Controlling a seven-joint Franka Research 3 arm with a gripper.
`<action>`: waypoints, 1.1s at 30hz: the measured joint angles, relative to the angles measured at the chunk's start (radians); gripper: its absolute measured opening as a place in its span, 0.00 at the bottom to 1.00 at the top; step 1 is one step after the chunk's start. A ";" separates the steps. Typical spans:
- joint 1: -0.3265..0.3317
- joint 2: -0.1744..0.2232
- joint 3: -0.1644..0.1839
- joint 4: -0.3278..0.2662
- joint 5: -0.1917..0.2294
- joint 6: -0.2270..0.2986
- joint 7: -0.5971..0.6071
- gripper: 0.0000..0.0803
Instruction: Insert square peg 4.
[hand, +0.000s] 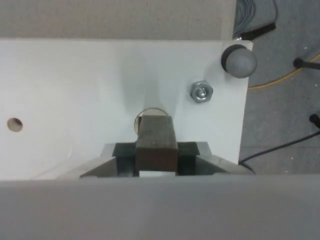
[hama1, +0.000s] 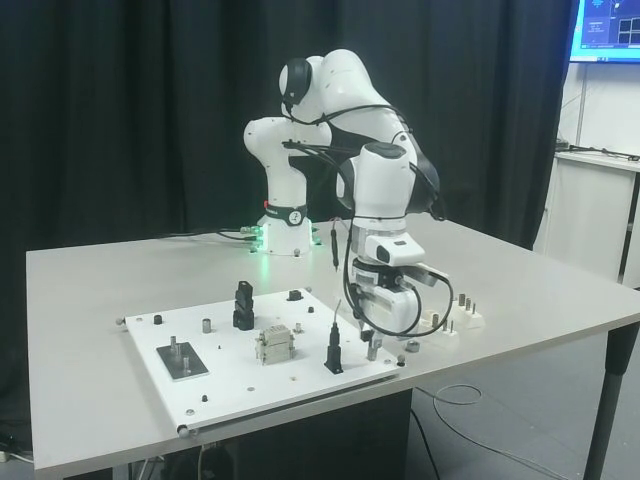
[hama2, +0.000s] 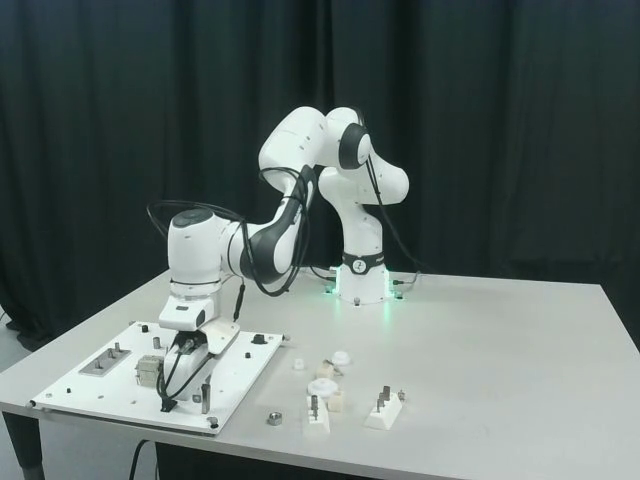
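You are looking at the claw (hand: 156, 172) pinching the square peg (hand: 156, 142) between its two fingers, and the arm is hanging low over the white board (hand: 75, 90) at the front edge of the tabletop (hama1: 90, 280). In the wrist view the peg is pointing down at a round recess (hand: 150, 116) in the board, and its lower end is covering most of that opening; whether the tip is already entering or only hovering over it, the pictures are not showing. A hex nut (hand: 202, 92) is sitting on the board at about two o'clock from the peg, and a grey knob (hand: 239, 61) is standing farther out in the same direction, at the board's corner. In the first room view the claw (hama1: 372, 340) is working near the board's right front corner, just beside a black upright fixture (hama1: 333, 350). My reading is that pickup and carry are finished, alignment looks close, and the pressing down and release are what is remaining.
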 joint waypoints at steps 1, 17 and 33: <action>0.000 0.000 0.000 0.000 0.000 0.000 -0.002 0.19; -0.006 0.002 0.000 0.000 0.005 -0.002 -0.005 0.19; -0.008 0.005 0.000 0.001 0.013 -0.002 -0.005 0.19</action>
